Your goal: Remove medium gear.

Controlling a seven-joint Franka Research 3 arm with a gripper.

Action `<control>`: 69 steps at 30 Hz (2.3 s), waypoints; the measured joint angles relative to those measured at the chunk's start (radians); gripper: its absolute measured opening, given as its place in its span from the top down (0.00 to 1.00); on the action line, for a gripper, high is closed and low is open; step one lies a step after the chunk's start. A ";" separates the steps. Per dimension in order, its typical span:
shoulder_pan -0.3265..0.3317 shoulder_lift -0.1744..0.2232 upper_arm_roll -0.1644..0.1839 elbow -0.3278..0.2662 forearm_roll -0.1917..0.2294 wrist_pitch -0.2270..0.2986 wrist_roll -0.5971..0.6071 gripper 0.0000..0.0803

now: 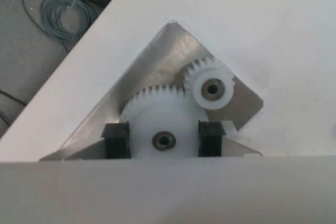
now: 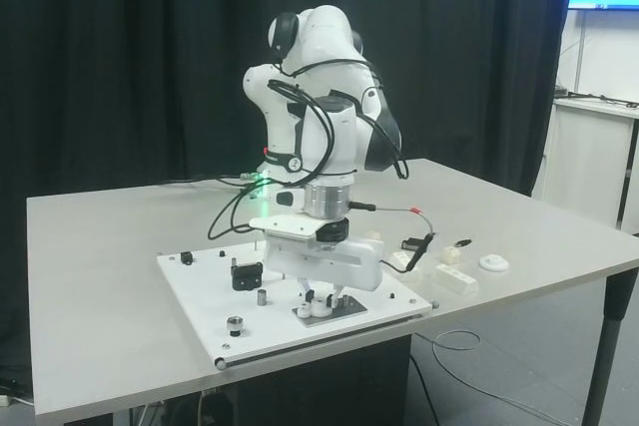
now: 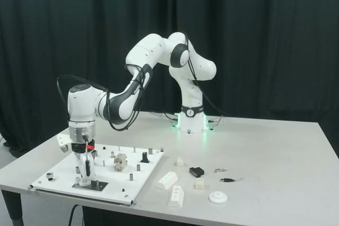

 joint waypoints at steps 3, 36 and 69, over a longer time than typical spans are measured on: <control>0.000 0.000 0.000 0.000 0.000 0.000 0.027 0.65; 0.003 -0.002 -0.002 -0.002 -0.001 0.000 -0.033 0.65; 0.004 -0.004 -0.005 -0.002 0.003 -0.004 -0.029 0.65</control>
